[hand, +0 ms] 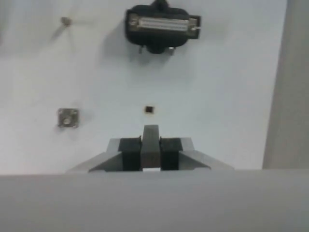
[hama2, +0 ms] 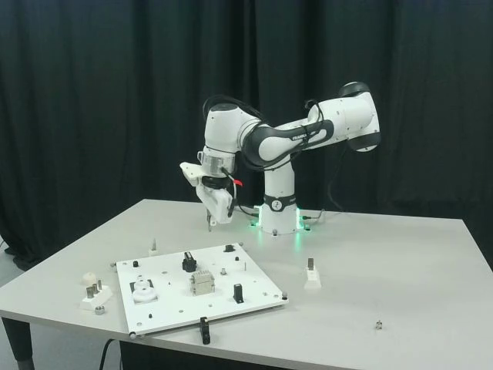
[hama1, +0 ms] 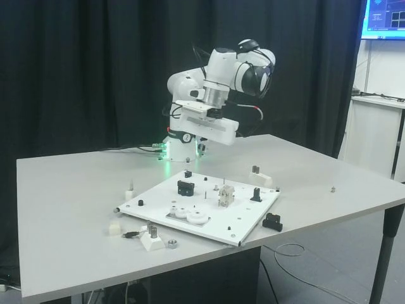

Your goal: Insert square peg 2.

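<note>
Claw (hand: 150,159) clamped on the square peg (hand: 150,140), held high above the white board (hand: 207,96); the small square hole (hand: 150,110) sits just off the peg's tip at 12 o'clock, black connector (hand: 161,26) farther out. Risk: a slightly twisted or offset peg catches the hole's rim and jams

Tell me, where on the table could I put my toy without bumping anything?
Bare patches: the grey table right of the white block, and the stretch left of the white board. The board and its near corner by the small parts are crowded.
</note>
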### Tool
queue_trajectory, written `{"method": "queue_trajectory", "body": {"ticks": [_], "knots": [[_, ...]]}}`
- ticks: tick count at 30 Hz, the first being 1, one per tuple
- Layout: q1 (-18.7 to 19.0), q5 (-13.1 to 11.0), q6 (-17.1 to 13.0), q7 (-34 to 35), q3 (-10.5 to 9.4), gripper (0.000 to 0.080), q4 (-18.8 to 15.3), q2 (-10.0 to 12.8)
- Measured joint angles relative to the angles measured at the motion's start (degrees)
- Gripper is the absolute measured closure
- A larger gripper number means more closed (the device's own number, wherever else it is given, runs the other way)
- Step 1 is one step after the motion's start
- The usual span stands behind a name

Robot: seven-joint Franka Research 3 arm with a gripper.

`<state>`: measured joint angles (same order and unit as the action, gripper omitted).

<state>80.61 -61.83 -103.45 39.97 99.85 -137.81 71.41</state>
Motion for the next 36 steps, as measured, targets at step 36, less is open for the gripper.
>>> {"method": "queue_trajectory", "body": {"ticks": [36], "knots": [[-2.72,-12.31,-2.97,-1.8,-6.69,0.0728,-6.47,0.06]]}}
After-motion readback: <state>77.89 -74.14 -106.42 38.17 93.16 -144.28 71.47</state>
